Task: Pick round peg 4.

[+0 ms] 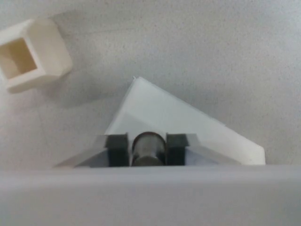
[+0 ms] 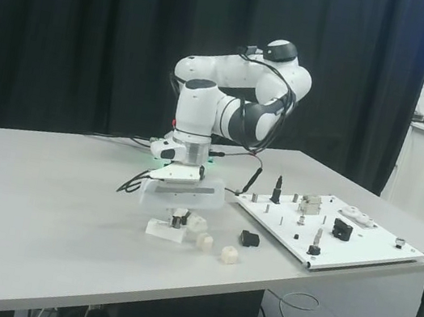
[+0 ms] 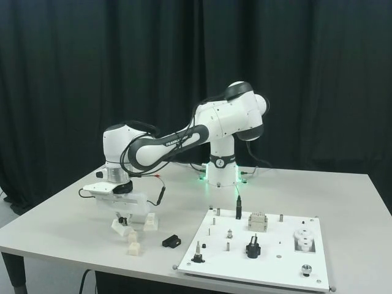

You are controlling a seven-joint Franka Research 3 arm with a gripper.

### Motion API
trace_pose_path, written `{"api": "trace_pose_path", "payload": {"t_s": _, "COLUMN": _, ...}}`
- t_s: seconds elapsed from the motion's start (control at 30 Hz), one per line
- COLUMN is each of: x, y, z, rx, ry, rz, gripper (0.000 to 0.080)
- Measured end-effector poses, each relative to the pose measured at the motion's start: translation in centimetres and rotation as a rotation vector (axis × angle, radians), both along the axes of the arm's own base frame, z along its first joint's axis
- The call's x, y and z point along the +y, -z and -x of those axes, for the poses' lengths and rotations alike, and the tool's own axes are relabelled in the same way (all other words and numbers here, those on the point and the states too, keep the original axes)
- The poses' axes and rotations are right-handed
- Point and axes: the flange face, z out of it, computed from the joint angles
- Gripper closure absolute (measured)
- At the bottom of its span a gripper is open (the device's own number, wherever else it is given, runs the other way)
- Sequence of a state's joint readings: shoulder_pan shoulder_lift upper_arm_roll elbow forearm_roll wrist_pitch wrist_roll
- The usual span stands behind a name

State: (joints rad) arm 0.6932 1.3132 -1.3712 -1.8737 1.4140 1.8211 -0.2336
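Two black fingers of the gripper sit narrowly apart, pressed on either side of the grey round metal peg — it stands just above a white wedge-shaped block on the grey table. Nearby lies a white hollow square holder — its cavity looks empty.

White board, black block, hollow white cube
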Motion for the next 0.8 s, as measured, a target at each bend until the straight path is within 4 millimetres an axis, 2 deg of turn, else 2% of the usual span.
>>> {"api": "trace_pose_path", "payload": {"t_s": 0.03, "x": 0.0, "y": 0.0, "z": 0.0, "rx": 0.0, "ry": 0.0, "rz": 0.001, "gripper": 0.0354}}
{"api": "trace_pose_path", "payload": {"t_s": 0.07, "x": 0.0, "y": 0.0, "z": 0.0, "rx": 0.0, "ry": -0.001, "rz": 0.001, "gripper": 0.0656}}
{"api": "trace_pose_path", "payload": {"t_s": 0.47, "x": 0.4, "y": -0.2, "z": -0.4, "rx": -0.005, "ry": -0.011, "rz": 0.006, "gripper": 0.0653}}
{"api": "trace_pose_path", "payload": {"t_s": 0.8, "x": 0.8, "y": -2.1, "z": -0.9, "rx": -0.02, "ry": -0.003, "rz": 0.022, "gripper": 0.0653}}
